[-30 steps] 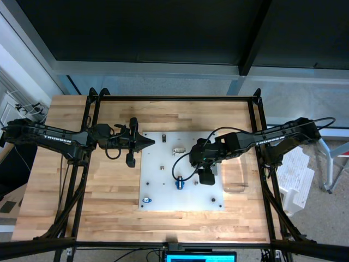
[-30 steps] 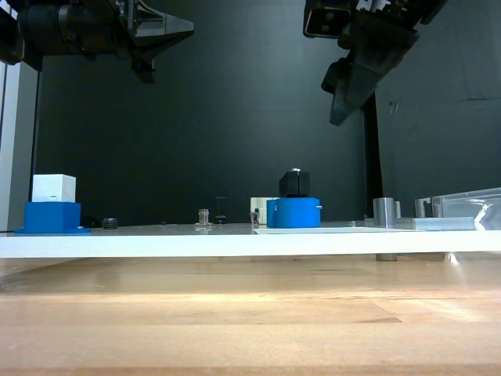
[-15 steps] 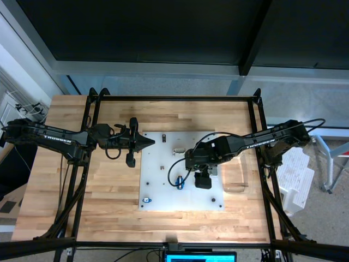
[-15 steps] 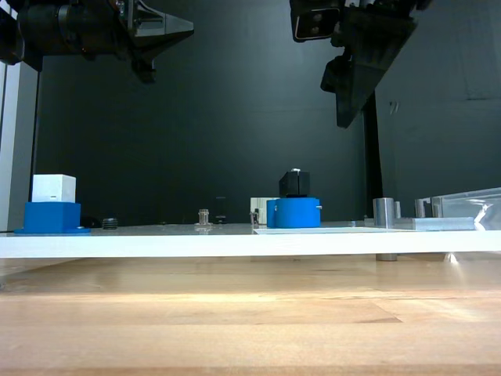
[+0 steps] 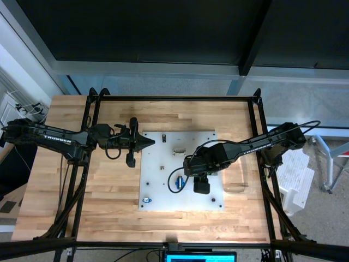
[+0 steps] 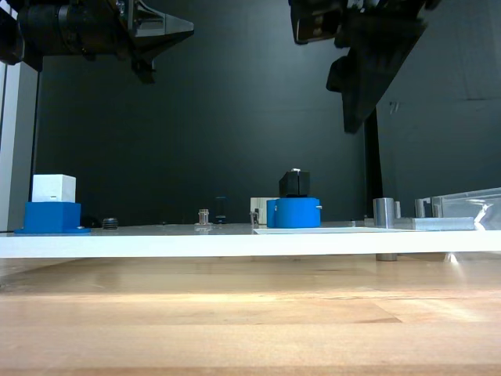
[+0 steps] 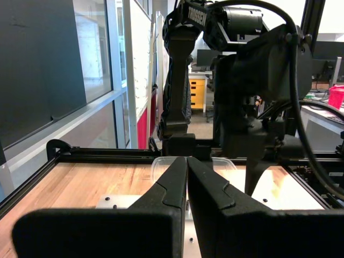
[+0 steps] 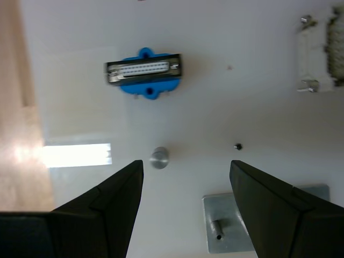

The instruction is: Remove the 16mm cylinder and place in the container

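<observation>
**Open right gripper hangs above the small peg on the board**

The 16mm cylinder (image 8: 159, 157), a tiny short grey metal round peg, stands upright on the white rectangular board (image 5: 163, 191), right of the board's middle. Its long axis is vertical. The low view shows it as a stubby post (image 6: 383, 213), and the right wrist view shows its round top end-on.

Close around it on the board are:
- a blue plastic connector mount (image 8: 144, 73) with a many-pinned face
- a flat grey rectangular metal block (image 8: 263, 215) with a small pin in it
- a small dark dot, too small to identify

A white multi-pin socket (image 8: 322, 54) sits farther off on the board.

The right gripper (image 8: 186, 162) hangs well above the board and points straight down, with its black fingers (image 8: 115, 209) spread wide. The peg shows in the gap between them, close to one finger. From the high view the right arm's wrist covers the peg. In the low view the gripper's tip (image 6: 354, 125) is high over the board.

The container (image 5: 234, 174), a clear plastic rectangular tub with rounded corners, sits on the table beside the board's right edge.

The left gripper (image 5: 150, 142) is held high over the board's left edge with its fingers (image 7: 177, 177) pressed together and holding nothing.

The board lies on a pale wooden table (image 5: 109, 185) inside a black metal frame. A dark wall stands behind it, and glazed partitions show in the room beyond.
</observation>
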`<state>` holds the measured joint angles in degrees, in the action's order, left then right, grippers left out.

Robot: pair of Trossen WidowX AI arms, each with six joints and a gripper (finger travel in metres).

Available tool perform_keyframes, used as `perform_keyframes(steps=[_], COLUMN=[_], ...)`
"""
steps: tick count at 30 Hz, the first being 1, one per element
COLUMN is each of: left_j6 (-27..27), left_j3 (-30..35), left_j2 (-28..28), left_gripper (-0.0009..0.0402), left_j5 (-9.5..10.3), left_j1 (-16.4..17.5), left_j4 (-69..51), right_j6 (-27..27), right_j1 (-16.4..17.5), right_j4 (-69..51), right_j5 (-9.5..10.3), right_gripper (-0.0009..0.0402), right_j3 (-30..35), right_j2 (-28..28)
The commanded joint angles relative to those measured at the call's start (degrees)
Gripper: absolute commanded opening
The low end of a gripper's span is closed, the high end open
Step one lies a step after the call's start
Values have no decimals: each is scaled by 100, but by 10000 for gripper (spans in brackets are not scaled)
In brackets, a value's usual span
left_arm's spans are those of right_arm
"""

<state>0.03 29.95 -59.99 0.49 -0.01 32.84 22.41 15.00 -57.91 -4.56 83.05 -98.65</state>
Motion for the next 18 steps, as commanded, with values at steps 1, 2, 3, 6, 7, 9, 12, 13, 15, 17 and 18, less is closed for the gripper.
perform_keyframes(steps=[1,2,3,6,7,9,12,13,15,17,18], left_j6=[0,0,0,0,0,0,0,0,0,0,0], left_j3=[0,0,0,0,0,0,0,0,0,0,0], left_j2=[-2,-2,-2,-2,-2,-2,-2,-2,-2,-2,-2], left_gripper=[0,0,0,0,0,0,0,0,0,0,0], left_j5=[-2,-2,-2,-2,-2,-2,0,0,0,-2,-2], left_j1=[2,2,2,0,2,2,0,2,2,0,2], left_j4=[0,0,0,0,0,0,0,-2,0,0,0], right_j6=[275,297,326,428,479,603,682,708,745,767,780], right_j1=[22,31,50,87,90,105,118,129,131,138,140], right_j4=[-11,-15,-13,-4,15,15,33,42,46,52,63], right_j5=[9,7,9,7,7,7,4,7,9,7,4], right_gripper=[224,224,224,224,224,224,224,224,224,224,224], right_j3=[-2,-2,-4,2,2,2,13,15,22,35,35], right_j2=[-94,-118,-138,-245,-299,-356,-472,-525,-610,-693,-704])
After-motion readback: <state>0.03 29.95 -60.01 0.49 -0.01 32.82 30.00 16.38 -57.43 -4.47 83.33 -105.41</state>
